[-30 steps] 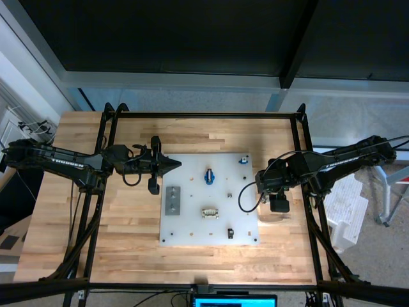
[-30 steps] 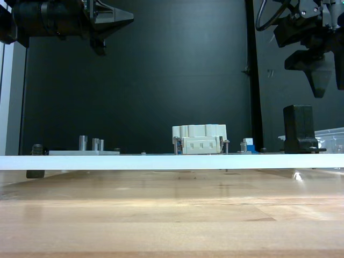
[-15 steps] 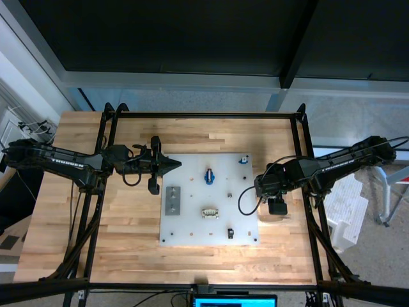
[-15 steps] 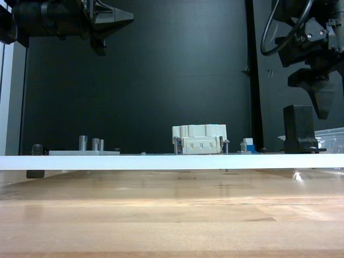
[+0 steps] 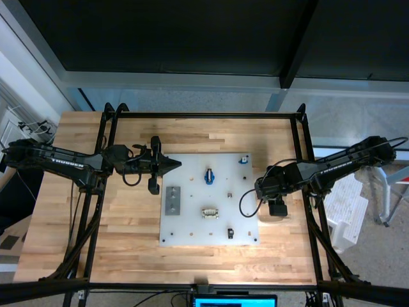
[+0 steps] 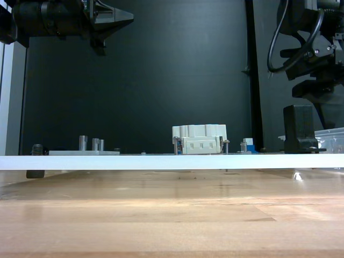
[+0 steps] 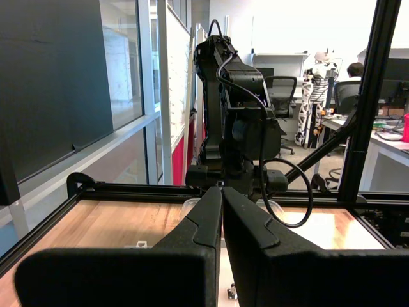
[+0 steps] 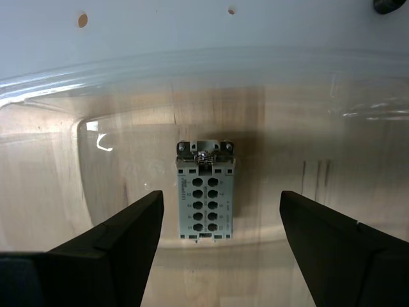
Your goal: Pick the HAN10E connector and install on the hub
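Your right tool (image 5: 276,206) has dropped over the last second, fingers apart, and now hangs low over the clear tray (image 8: 121,147). The HAN10E connector (image 8: 204,192) lies straight below it, framed between both fingers but untouched, so the grasp looks close. The hub (image 5: 209,213) waits well off to its inboard side. Your left tool (image 7: 222,199), fingers together, stays parked high, far across from it.

A robotics lab set in an open-plan office: a wooden desk (image 5: 128,249) caged in black rails (image 5: 204,116) carries a white task board (image 5: 192,224) between the left arm (image 5: 57,161) and the right arm (image 5: 345,157). Glass partitions (image 7: 121,64) and office chairs (image 7: 285,89) stand beyond.
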